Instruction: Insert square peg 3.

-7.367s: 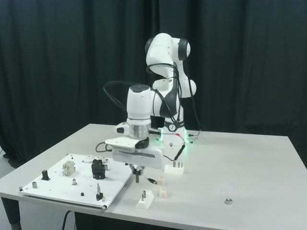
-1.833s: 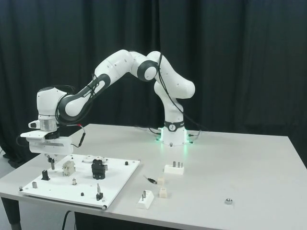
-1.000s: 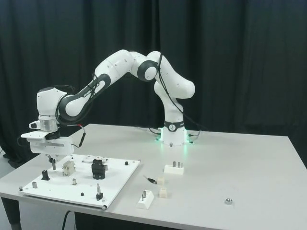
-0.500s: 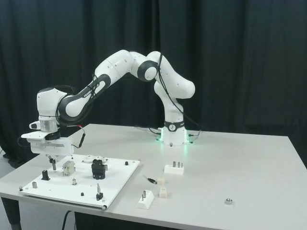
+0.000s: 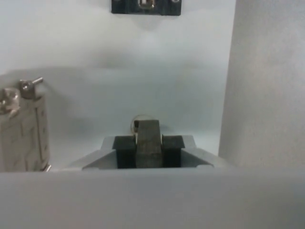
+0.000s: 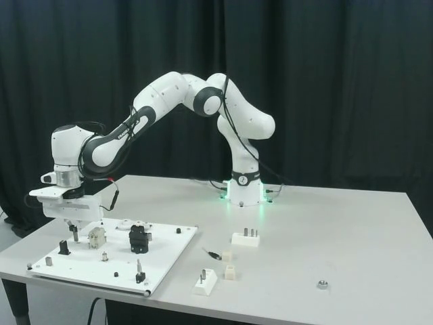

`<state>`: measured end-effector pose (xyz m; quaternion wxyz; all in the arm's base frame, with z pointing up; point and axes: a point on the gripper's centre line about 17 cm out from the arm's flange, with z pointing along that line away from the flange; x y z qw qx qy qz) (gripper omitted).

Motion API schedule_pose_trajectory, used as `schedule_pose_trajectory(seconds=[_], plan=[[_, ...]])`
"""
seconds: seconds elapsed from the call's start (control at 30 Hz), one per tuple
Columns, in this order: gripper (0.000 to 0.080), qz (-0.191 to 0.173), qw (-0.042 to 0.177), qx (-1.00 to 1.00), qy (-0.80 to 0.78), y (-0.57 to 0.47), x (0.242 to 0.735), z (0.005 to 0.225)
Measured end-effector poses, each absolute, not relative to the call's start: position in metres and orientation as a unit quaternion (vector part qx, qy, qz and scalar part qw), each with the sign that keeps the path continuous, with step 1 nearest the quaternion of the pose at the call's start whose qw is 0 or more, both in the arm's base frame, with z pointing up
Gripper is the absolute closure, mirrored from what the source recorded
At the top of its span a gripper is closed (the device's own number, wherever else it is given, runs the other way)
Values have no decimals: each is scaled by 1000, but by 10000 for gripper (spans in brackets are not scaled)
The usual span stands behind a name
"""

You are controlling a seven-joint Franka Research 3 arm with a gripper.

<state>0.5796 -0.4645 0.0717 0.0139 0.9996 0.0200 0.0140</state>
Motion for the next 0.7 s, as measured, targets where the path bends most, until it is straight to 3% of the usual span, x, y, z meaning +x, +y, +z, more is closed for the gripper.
schedule_pose_trajectory(seconds=[0.7], plan=[[693,11,17,1000,19,-467,583,64]])
